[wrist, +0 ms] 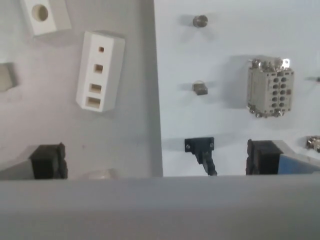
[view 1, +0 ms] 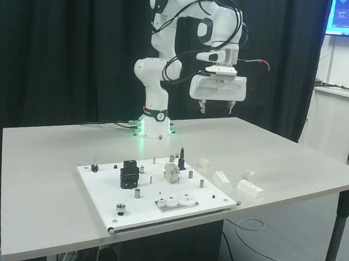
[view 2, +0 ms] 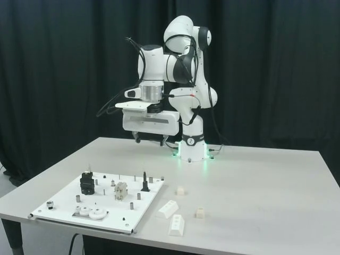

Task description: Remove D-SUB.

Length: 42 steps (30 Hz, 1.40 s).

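D-SUB look: the D-SUB is a small black plug. In the wrist view it shows a flat black face with a small screw at each end and a black stem running off it. From the room cameras it stands upright on the board as a thin black post on a wider foot.

D-SUB place: it sits on the white board, at the far right part as the first room view shows it, just inside the board's right edge. The grey multi-pin connector stands just nearer and to its left, apart from it.

Gripper: the gripper hangs high above the table, well above and beyond the D-SUB. Its two fingers are spread wide with nothing between them.

Board edges: the right edge runs close past the D-SUB, with bare grey table beyond it.

Loose parts: a small white block lies on the table near that edge, right of the D-SUB. A long white block and another lie nearer and further right.

Open room: the air straight above the D-SUB is free. A short grey peg stands on the board near it, not touching.

Other board parts: a black block stands well to the left, and white gears lie at the near edge.
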Each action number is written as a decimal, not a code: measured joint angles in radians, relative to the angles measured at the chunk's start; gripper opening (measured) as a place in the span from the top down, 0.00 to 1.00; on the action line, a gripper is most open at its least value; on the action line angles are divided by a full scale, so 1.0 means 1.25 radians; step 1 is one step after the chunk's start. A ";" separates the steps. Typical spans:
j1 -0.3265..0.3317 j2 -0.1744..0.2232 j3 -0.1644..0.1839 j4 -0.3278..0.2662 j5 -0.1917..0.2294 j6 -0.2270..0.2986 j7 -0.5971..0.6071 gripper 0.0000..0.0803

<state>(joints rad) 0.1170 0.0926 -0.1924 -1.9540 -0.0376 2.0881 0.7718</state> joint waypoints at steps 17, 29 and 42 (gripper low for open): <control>-0.015 0.022 -0.008 0.005 0.002 0.043 0.000 0.00; -0.016 0.037 -0.011 0.017 0.003 0.044 -0.001 0.00; -0.015 0.043 -0.010 0.023 0.004 0.044 -0.002 0.00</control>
<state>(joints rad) 0.0980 0.1462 -0.2045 -1.9254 -0.0329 2.1429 0.7694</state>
